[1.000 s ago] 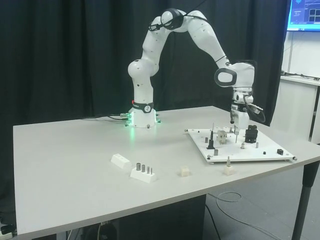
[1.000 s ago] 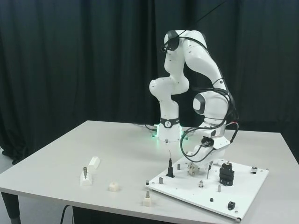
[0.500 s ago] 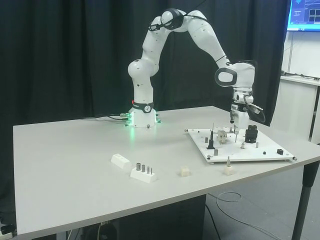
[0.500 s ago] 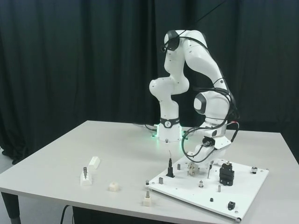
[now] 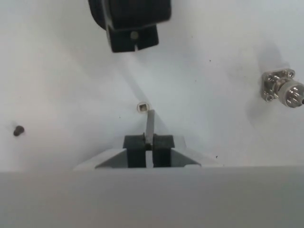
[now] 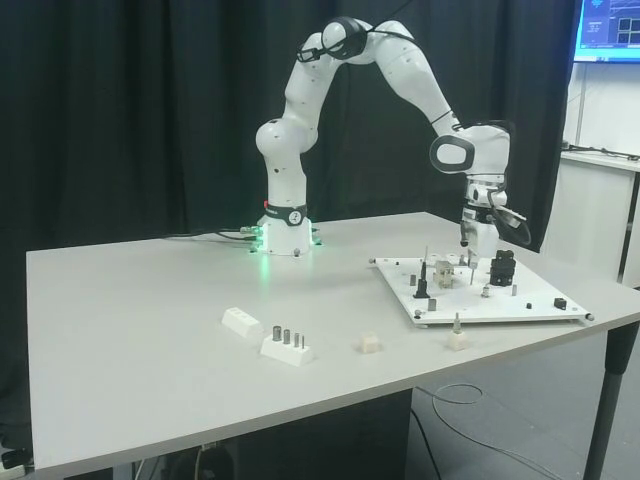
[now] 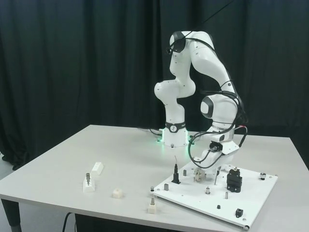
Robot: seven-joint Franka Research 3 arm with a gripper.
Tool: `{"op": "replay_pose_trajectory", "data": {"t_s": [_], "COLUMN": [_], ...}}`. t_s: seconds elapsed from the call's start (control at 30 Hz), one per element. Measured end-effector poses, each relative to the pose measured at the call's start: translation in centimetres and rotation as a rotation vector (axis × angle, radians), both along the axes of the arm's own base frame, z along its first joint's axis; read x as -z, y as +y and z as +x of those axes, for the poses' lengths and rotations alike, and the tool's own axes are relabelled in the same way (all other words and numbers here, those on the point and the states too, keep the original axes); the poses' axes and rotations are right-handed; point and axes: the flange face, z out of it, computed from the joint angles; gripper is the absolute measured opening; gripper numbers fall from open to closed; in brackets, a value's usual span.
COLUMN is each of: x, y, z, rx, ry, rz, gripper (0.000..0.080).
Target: Insert square peg 1.
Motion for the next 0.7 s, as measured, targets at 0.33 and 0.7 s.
{"op": "replay_pose_trajectory", "data": {"t_s": [0.33,0.7], "x": [-0.1,-0.1], "y": [0.6,1.0], "z": [-0.4,-0.7], "rx": [-0.01,-0.013], "ry": [0.003,0.013], "rz": [0.005,0.004], "gripper": [0.0027,0.0027]}}
